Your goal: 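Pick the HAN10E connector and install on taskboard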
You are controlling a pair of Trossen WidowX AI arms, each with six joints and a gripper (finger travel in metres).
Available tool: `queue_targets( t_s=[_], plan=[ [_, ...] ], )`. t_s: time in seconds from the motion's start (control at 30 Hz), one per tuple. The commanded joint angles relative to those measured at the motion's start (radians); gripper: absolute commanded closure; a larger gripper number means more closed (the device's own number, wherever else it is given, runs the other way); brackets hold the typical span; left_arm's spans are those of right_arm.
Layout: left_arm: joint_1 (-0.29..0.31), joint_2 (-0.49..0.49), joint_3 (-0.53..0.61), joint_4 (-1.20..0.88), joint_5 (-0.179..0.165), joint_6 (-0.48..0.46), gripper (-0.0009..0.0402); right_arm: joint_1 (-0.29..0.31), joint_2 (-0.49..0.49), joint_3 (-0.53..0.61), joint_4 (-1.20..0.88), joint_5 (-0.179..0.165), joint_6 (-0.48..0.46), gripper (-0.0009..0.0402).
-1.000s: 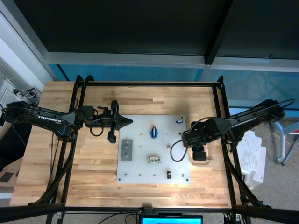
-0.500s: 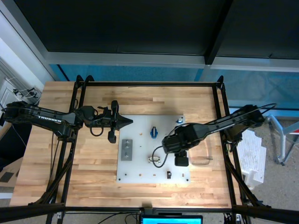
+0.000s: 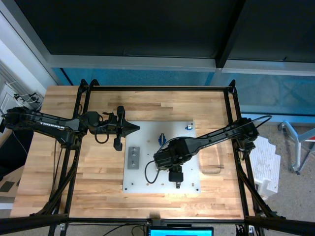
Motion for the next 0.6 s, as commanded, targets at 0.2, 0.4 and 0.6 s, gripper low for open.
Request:
queue_targets(
  t_s=[0.2, 0.4, 0.6],
  plan=[
    [0.000, 0.000, 0.000, 0.000, 0.000, 0.000, 0.0392, 0.000, 0.096, 0.109, -0.011, 0.002, -0.027, 0.0364],
    [0.000, 0.000, 0.000, 0.000, 0.000, 0.000, 0.0392, 0.000, 0.146, 0.165, -0.018, 0.002, -0.035, 0.0364],
    [0.000, 0.000, 0.000, 0.000, 0.000, 0.000, 0.0392, -0.001, 0.179, 0.205, -0.019, 0.002, -0.042, 0.0364]
  ],
)
